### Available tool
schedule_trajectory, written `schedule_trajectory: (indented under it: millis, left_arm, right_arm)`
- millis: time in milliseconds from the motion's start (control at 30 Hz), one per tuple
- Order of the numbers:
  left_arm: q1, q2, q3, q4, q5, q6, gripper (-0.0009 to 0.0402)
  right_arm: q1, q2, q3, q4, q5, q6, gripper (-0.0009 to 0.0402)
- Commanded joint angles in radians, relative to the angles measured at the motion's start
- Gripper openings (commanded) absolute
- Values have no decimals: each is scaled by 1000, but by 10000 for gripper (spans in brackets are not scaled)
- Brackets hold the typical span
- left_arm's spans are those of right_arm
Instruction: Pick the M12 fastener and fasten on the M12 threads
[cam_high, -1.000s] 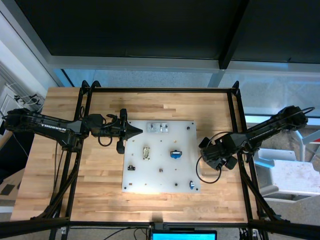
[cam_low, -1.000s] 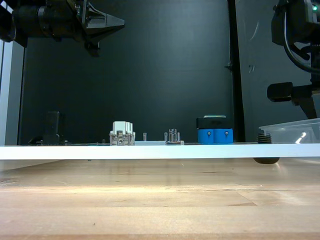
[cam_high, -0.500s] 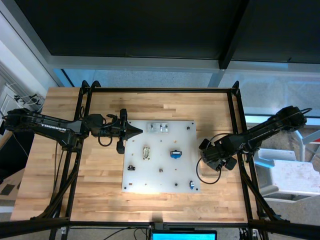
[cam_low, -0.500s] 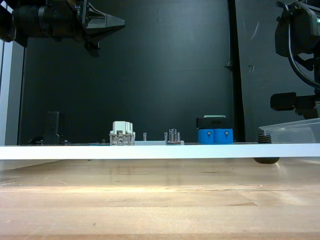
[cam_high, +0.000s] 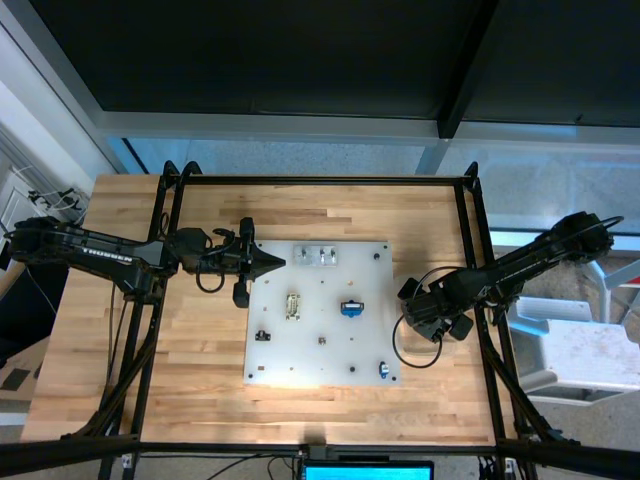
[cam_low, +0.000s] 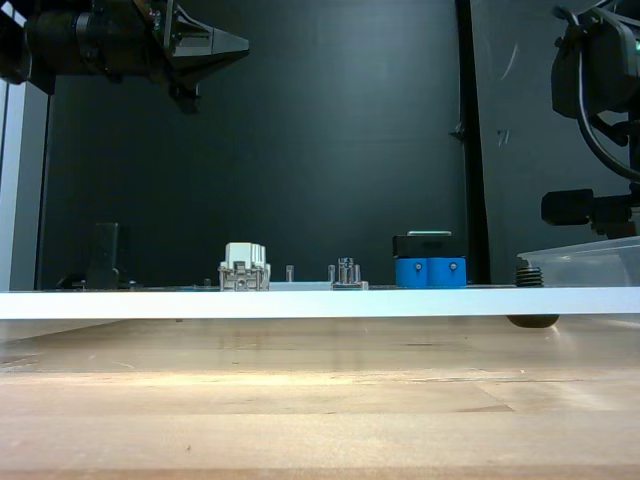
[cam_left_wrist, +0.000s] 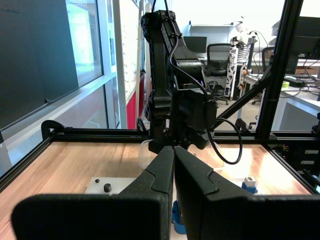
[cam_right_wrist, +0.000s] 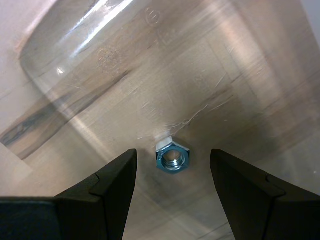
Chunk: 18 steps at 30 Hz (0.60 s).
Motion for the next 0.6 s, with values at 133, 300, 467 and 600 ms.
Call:
schedule_trajectory:
  millis: [133,300,467,600]
  left_arm:
    - [0,0,0,0,0,0,0]
    - [0,0,0,0,0,0,0]
    - [0,0,0,0,0,0,0]
    - [0,0,0,0,0,0,0]
  right_arm:
    - [0,0,-4,9,-1,0,204]
    - [0,0,-10,18,-2,1,204]
    - [0,0,-18,26,-4,0,204]
    - [0,0,-24,30,-8,0,204]
